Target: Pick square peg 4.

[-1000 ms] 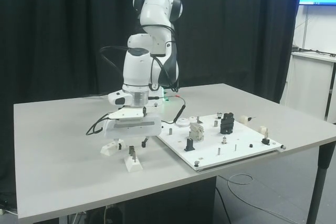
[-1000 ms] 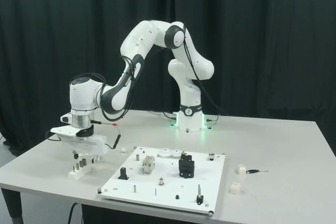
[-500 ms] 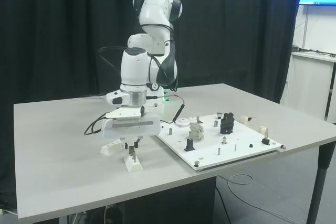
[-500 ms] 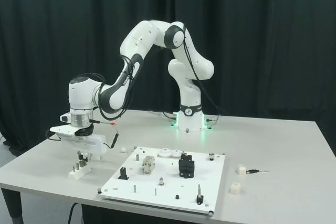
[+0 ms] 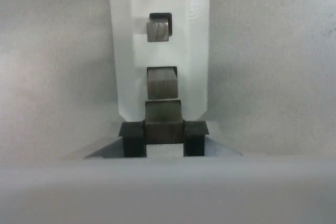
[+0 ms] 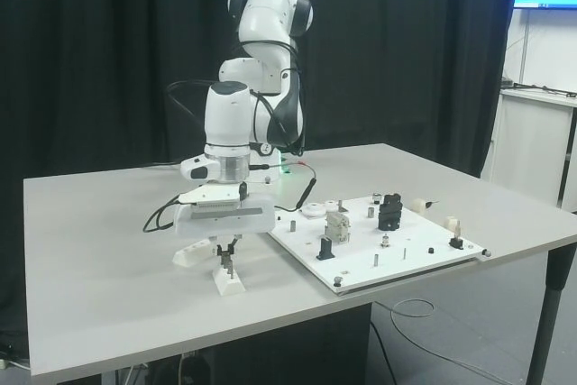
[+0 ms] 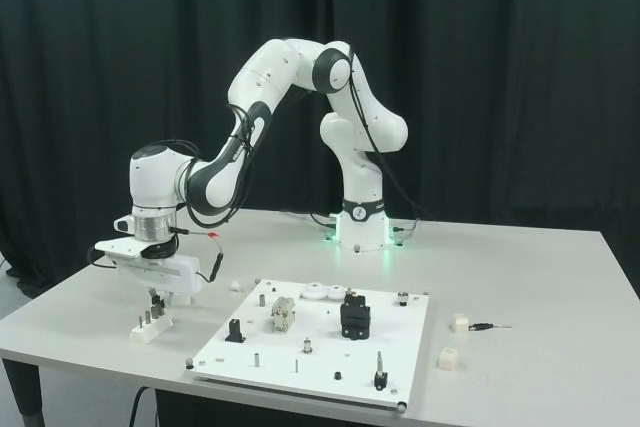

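My gripper [image 5: 164, 136] is shut on a grey square peg [image 5: 164, 123], which sits between the two black fingertips [image 5: 132, 139]. Below it lies the white peg holder [image 5: 126, 51], with two more grey square pegs [image 5: 161, 83] [image 5: 159, 29] standing in a row in it. In the first room view the gripper [image 6: 225, 246] hangs a little above the holder [image 6: 231, 282] near the table's front left. In the second room view the gripper [image 7: 156, 297] is just over the holder [image 7: 147, 328]. The held peg is too small to make out in either room view.
A second small white block [image 6: 187, 257] lies beside the holder. A white assembly board [image 6: 424, 245] with several small black and grey parts lies to the right. Two small white blocks [image 7: 459, 323] [image 7: 448, 358] sit past the board. The arm's base [image 7: 364, 232] stands at the back.
The arm has risen and moved slightly away from the board, and the gripper now hangs higher over the holder than a second ago.
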Robot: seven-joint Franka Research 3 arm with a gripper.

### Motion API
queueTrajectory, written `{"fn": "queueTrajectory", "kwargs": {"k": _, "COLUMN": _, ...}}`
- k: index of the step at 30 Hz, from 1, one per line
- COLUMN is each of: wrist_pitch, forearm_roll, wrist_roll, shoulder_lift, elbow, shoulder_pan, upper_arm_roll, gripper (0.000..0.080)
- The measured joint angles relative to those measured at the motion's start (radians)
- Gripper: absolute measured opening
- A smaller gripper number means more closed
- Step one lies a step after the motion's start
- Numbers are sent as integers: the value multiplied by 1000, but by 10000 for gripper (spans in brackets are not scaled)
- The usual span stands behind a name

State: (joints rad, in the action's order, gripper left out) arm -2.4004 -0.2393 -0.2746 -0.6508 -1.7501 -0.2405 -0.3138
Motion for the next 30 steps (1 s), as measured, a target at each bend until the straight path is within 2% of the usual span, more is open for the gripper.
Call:
{"fn": "queueTrajectory", "kwargs": {"k": 11, "wrist_pitch": 21, "forearm_roll": -1, "wrist_roll": 0, "shoulder_lift": 4, "elbow": 21, "shoulder_pan": 1, "upper_arm_roll": 0, "gripper": 149}}
{"fn": "queueTrajectory", "kwargs": {"k": 22, "wrist_pitch": 112, "forearm_roll": -1, "wrist_roll": 0, "shoulder_lift": 14, "elbow": 75, "shoulder_pan": 4, "upper_arm_roll": -10, "gripper": 149}}
{"fn": "queueTrajectory", "kwargs": {"k": 30, "wrist_pitch": 170, "forearm_roll": -1, "wrist_roll": -6, "shoulder_lift": 18, "elbow": 103, "shoulder_pan": 21, "upper_arm_roll": -39, "gripper": 149}}
